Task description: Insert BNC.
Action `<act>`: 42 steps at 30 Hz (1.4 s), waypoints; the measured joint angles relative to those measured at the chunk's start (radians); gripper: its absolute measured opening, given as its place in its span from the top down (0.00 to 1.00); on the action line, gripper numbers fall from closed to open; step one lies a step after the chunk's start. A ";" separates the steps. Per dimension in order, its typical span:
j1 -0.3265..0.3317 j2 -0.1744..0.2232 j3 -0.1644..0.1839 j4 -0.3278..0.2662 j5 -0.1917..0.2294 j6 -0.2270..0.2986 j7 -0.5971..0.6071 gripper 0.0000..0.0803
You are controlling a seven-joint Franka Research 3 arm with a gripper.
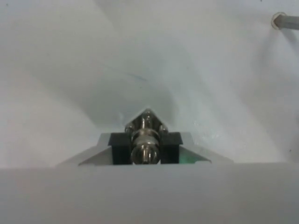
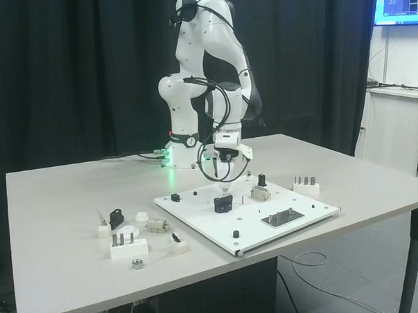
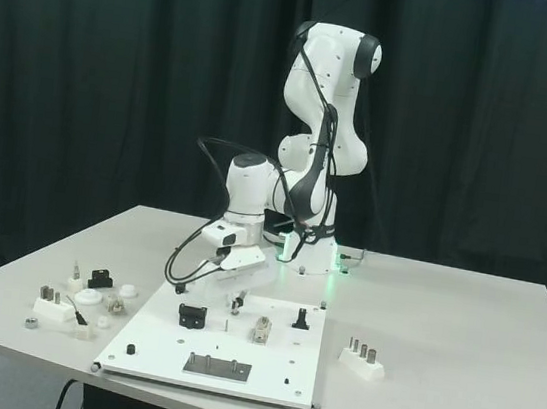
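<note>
BNC connector [image 1: 145, 140]: I see it in the wrist view, a metal plug standing between the two fingertips, which pinch it from both sides. It hangs above the white board, not touching it.

Largest to smallest, I note the following.

1. Grey table [image 2: 51, 205]. It carries the arm, the board and the loose parts.
2. White arm [image 2: 199, 81]. It is bolted at the rear of the table and folds forward and down, with a green light at its base.
3. White board [image 2: 197, 209]. It lies flat on the table in front of the arm's base.
4. Gripper [image 2: 224, 190]. It points straight down over the board, just above a black block [image 2: 222, 205] mounted there. In the second room view the gripper [image 3: 238, 301] hangs beside that block [image 3: 191, 314].
5. Flat metal plate with pegs [image 2: 282, 217], near the board's front edge.
6. White peg holder [image 2: 306, 185], at the edge of the board.
7. Small loose parts [image 2: 126, 236], on the table beside the board, well apart from the gripper. I cannot tell what each one is.
</note>
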 joint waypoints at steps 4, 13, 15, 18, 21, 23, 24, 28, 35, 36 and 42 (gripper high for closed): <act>0.000 0.000 0.000 0.001 0.000 -0.002 -0.020 0.84; 0.000 0.002 0.000 0.002 0.002 -0.003 -0.099 0.84; 0.000 0.002 0.000 0.002 0.002 -0.003 -0.118 0.84; 0.000 0.003 0.000 0.003 0.002 -0.003 -0.151 0.84; 0.000 0.003 0.001 0.004 0.002 -0.004 -0.184 0.84; 0.000 0.004 0.002 0.005 0.002 -0.005 -0.204 0.84; 0.000 0.004 0.002 0.005 0.002 -0.006 -0.215 0.84; 0.000 0.004 0.002 0.008 0.002 -0.011 -0.248 0.84; 0.000 0.007 0.004 0.016 0.001 -0.022 -0.284 0.84; 0.000 0.008 0.004 0.016 0.001 -0.024 -0.294 0.84; 0.000 0.009 0.004 0.020 0.000 -0.030 -0.355 0.84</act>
